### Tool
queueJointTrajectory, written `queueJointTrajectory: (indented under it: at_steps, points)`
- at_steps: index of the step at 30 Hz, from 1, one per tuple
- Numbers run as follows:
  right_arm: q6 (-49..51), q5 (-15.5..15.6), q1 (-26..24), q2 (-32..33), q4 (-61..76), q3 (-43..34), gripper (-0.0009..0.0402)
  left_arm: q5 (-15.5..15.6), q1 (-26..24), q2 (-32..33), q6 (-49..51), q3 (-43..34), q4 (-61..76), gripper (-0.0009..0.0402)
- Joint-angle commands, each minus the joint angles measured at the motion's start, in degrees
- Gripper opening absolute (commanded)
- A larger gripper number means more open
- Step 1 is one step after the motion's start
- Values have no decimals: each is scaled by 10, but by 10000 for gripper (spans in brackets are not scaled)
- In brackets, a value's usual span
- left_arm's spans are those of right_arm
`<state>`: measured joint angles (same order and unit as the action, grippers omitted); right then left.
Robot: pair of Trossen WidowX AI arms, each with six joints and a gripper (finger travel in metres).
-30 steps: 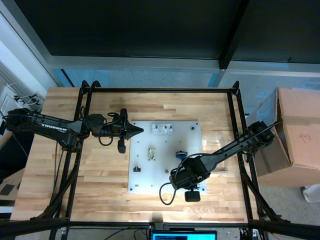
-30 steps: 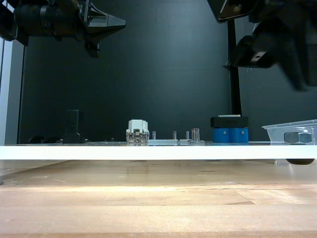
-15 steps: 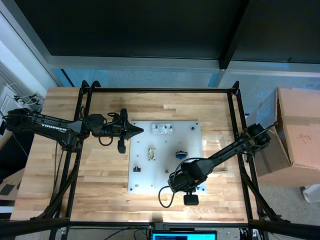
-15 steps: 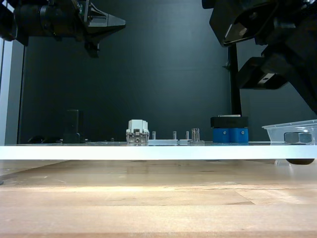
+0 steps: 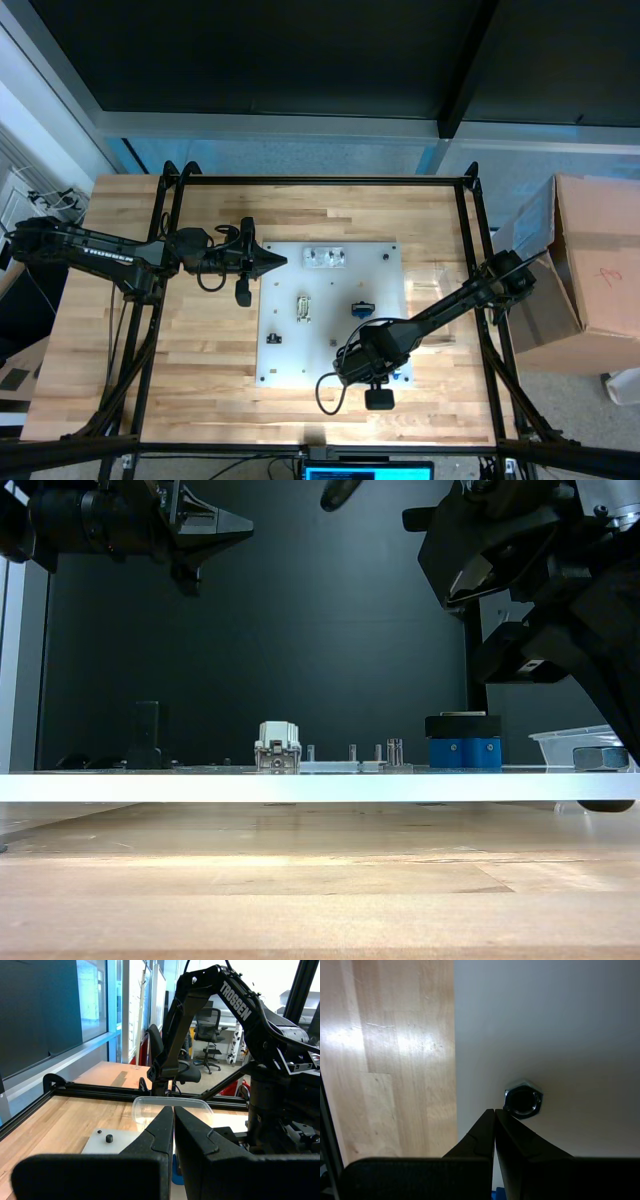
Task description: Unfasten the M12 nut and place it in the container
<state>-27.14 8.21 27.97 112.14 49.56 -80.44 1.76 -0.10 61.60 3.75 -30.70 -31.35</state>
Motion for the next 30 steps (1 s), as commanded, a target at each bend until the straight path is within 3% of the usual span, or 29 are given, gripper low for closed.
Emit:
queueJointTrajectory:
  at_steps: [1, 4, 7, 17, 30]
  points:
    - [-22, -97, 0, -8, 44, -6, 0, 0, 0, 0, 0, 0, 0, 0]
    - [-46, -161, -1, -20, 85, -14, 0, 0, 0, 0, 0, 0, 0, 0]
    - [-45, -158, -1, -28, 95, -18, 0, 0, 0, 0, 0, 0, 0, 0]
    - [-22, 6, 0, -29, 48, -18, 0, 0, 0, 0, 0, 0, 0, 0]
    - [-4, 8, 0, 6, 8, -14, 0, 0, 0, 0, 0, 0, 0, 0]
